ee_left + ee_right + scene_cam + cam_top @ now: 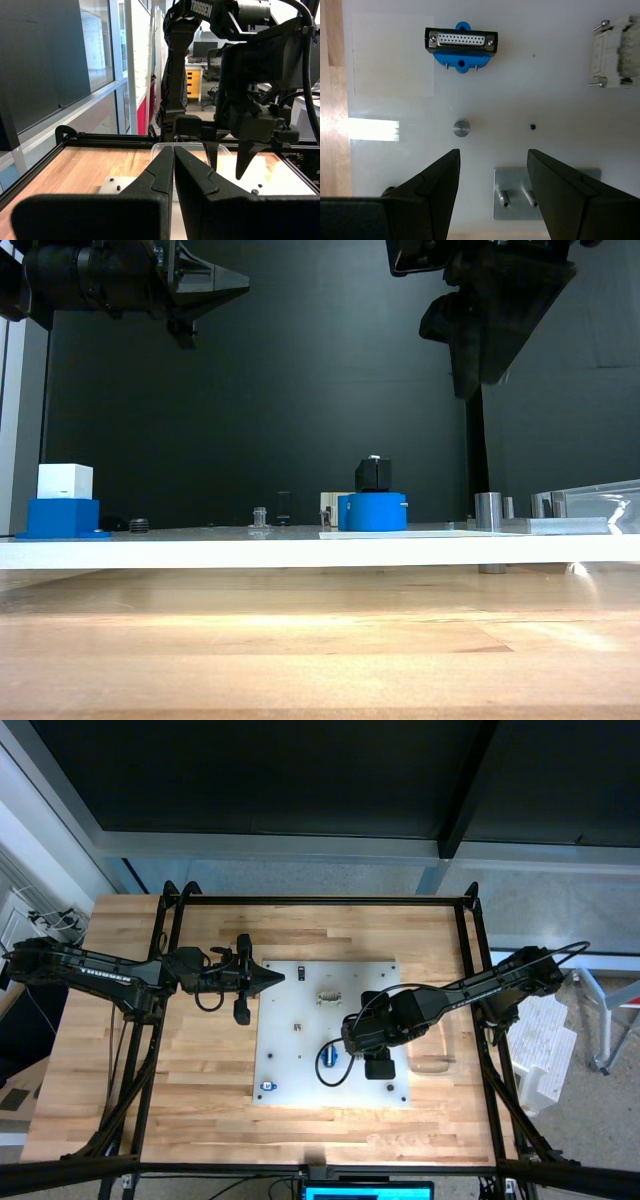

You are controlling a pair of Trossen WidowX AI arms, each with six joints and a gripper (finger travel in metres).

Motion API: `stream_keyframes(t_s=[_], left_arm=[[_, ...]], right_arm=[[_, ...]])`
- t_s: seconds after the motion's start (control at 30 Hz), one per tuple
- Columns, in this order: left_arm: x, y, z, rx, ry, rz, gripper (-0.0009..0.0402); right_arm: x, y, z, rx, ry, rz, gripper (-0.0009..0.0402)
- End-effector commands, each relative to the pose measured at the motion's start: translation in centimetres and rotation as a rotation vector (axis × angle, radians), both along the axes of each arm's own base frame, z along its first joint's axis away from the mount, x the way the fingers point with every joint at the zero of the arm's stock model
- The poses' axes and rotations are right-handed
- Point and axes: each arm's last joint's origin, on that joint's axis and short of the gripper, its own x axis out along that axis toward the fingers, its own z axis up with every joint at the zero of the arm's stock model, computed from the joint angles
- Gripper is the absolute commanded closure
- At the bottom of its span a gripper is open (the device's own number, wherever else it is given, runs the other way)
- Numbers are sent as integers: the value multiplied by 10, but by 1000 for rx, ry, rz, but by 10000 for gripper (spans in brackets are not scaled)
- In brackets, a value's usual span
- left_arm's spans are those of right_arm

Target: Remove the 16mm cylinder and place in the container

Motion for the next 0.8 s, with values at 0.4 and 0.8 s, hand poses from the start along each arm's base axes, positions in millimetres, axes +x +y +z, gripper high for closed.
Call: stream_keyframes(t_s=[0.4, 0.8], left_arm=[[0, 0, 0, 0, 0, 0, 393], [0, 0, 0, 0, 0, 0, 393]], right_arm=[[9, 5, -22, -1, 11, 0, 208], [10, 13, -36, -7, 49, 2, 220]])
